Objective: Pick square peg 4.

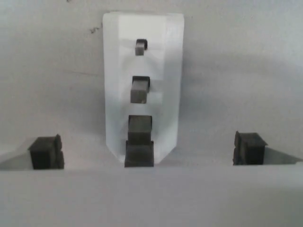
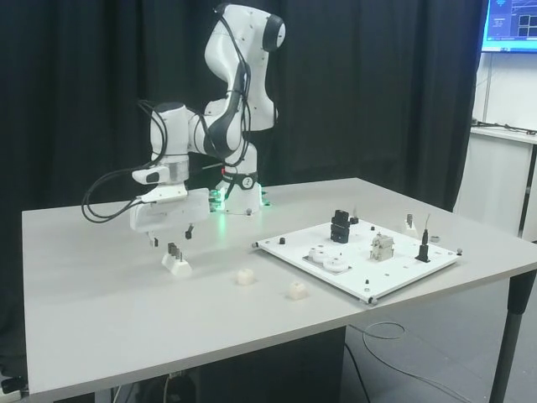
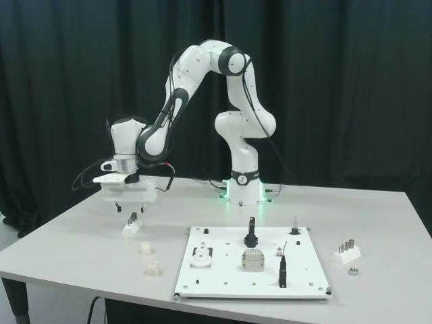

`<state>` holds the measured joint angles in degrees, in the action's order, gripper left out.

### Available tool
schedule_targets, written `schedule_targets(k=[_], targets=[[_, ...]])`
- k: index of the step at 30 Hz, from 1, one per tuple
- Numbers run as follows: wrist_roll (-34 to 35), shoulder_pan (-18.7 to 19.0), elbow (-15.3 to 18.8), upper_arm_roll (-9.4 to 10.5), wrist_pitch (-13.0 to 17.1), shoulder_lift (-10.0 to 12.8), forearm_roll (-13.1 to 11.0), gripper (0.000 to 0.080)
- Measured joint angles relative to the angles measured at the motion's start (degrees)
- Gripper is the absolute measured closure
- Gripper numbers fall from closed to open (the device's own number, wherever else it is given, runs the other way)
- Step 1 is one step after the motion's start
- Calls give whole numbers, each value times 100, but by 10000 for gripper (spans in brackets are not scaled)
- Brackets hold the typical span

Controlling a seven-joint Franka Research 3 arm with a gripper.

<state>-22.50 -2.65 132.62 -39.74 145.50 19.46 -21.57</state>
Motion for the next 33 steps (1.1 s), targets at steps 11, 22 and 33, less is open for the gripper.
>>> schedule_targets(k=[11,22,33], targets=[[-505,-3,248,0,358,126,-526,3],[-867,-5,378,4,486,126,-864,3],[-948,2,382,11,489,126,-1156,276]])
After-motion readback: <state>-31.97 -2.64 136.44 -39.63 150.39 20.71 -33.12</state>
